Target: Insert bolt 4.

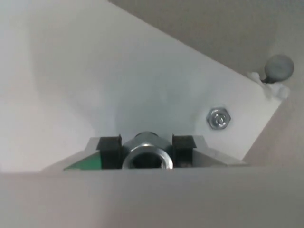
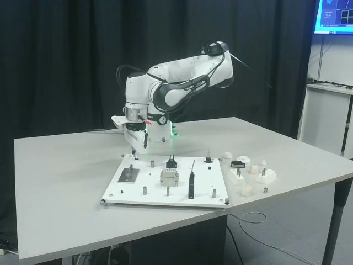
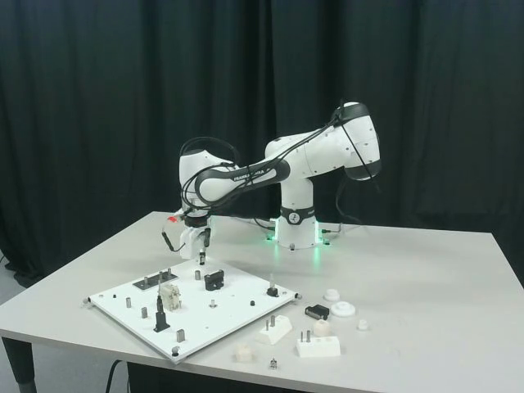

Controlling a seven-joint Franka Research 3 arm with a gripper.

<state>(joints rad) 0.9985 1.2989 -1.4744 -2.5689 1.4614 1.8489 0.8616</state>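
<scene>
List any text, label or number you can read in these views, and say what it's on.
Lettering on the arm's forearm: there, but too small to read in either room view.
Wall screen: content too small to read.
White assembly board: no markings legible.
Wrist view: no text visible.

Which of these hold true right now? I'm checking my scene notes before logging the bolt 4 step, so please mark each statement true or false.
1. The claw holds a bolt between its black pads. True.
2. The claw hangs over the far corner of the white board. True.
3. The white board lies on the floor. False: it lies on the grey table.
4. Small white parts sit on the table beside the board. True.
5. The arm's base is bolted onto the white board. False: it stands on the table behind the board.
</scene>
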